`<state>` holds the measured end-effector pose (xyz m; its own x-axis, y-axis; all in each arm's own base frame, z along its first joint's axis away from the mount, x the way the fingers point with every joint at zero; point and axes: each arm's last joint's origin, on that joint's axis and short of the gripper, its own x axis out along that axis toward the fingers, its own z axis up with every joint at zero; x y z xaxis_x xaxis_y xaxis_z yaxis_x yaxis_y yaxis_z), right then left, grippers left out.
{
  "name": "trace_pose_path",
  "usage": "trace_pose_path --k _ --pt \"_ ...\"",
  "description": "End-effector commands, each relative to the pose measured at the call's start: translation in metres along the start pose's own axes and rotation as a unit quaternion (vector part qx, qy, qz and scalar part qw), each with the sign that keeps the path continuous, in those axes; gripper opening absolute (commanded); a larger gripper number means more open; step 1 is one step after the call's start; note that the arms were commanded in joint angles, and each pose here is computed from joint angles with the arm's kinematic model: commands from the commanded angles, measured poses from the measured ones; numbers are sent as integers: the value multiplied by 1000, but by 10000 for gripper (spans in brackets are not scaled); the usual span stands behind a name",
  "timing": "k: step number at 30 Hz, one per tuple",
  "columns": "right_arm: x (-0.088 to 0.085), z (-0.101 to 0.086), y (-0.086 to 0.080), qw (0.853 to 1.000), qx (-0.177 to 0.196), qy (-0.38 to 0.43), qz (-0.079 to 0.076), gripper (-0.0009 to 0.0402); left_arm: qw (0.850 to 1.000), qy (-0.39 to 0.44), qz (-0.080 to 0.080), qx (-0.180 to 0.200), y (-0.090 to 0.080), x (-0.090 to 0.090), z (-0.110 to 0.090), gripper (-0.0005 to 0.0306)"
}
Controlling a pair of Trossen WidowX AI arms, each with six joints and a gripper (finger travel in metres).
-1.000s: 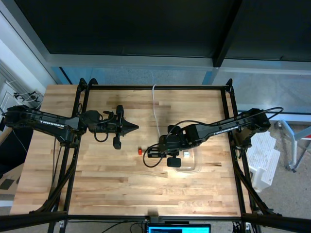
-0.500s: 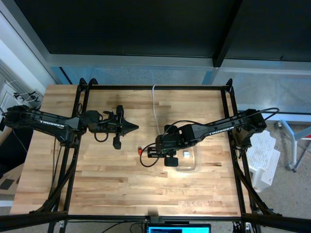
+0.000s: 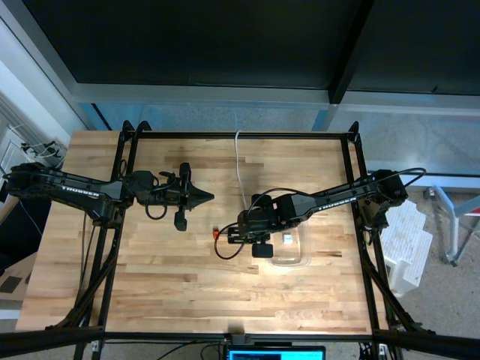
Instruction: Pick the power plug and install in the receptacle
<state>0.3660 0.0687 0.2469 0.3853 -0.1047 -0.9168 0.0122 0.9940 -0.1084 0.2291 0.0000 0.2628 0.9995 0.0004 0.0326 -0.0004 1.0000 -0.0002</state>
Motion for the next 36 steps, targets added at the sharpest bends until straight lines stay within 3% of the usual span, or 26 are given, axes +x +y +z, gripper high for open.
trace_pose_path --k 1,8,36 --pt "0 0 0 1000 -3 0 -1 0 1000 0 0 0 0 0 0 0" --pt "0 0 0 1000 -4 -1 -2 0 1000 -1 0 0 0 0 0 0" --pt "34 -17 4 1000 -6 10 -3 0 1000 0 0 0 0 0 0 0"
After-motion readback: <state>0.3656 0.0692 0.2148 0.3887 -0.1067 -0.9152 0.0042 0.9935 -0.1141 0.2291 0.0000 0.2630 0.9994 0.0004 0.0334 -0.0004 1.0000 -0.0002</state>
